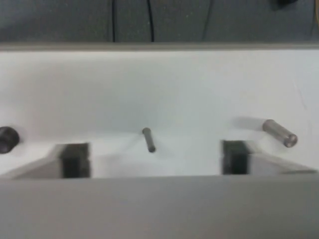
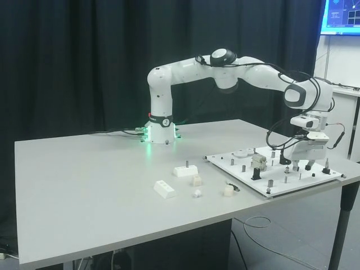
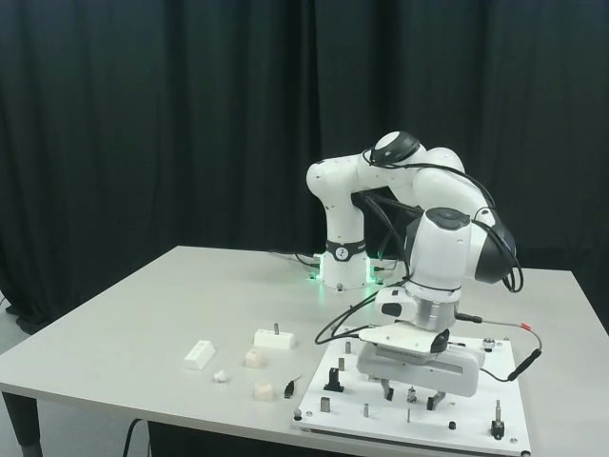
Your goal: Insert round peg 1.
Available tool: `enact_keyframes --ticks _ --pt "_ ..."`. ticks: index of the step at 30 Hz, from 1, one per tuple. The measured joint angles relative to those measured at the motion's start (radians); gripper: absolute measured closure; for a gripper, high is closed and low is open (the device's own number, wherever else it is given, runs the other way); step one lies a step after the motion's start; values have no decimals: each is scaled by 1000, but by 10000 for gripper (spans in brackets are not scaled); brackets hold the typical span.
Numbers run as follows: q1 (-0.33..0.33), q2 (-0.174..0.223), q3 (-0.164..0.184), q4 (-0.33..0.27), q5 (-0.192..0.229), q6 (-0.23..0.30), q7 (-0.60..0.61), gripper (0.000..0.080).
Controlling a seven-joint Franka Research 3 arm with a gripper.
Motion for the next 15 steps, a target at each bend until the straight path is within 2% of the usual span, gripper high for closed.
enact_keyframes --ticks 2,3,8,9,15 --pt "0 -6 0 0 -9 -5 0 481" --pt "0 -9 0 0 -12 -8 0 178" --pt "-1 -25 -3 1 -24 -23 3 178" --pt "-1 -28 -3 2 -26 -28 3 48" --pt "-3 -44 -7 4 -30 -48 5 48"
